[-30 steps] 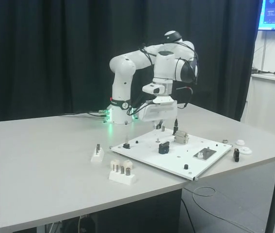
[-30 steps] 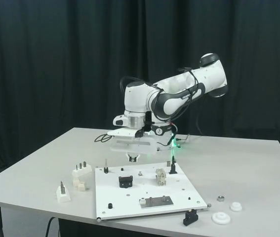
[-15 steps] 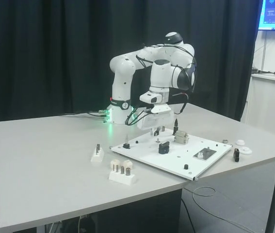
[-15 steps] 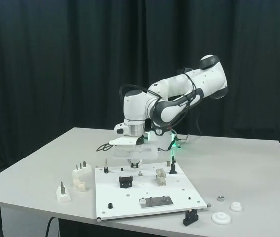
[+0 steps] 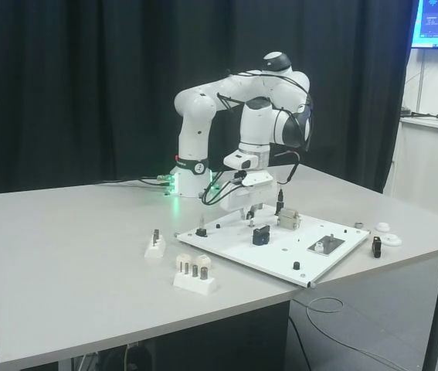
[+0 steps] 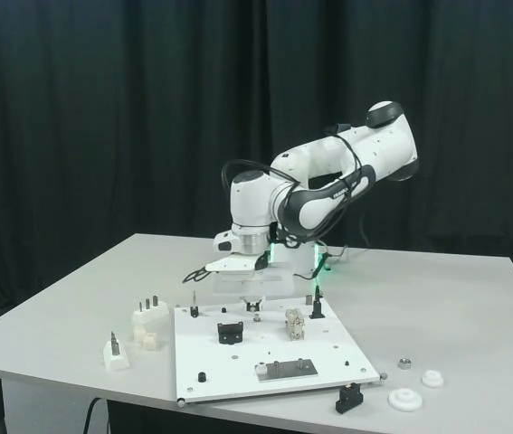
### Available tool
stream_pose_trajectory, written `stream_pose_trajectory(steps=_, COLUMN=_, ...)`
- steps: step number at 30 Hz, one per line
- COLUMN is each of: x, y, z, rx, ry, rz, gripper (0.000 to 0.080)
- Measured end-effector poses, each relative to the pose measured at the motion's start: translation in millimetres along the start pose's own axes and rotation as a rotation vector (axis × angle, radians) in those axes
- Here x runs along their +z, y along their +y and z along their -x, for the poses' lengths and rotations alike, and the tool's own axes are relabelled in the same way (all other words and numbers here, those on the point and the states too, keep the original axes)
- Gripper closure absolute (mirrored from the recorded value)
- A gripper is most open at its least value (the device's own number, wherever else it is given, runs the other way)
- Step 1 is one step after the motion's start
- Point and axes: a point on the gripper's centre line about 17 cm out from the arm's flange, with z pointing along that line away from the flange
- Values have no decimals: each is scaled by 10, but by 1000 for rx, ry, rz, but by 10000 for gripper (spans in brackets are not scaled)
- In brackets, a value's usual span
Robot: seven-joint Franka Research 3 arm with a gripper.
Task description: Insert BNC.
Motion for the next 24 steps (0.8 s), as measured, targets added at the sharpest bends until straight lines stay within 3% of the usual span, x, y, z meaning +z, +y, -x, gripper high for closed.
stream_pose_trajectory(steps=24, x=39, y=-110, z=-19, rx=-10, ry=18, rz=5, gripper=677)
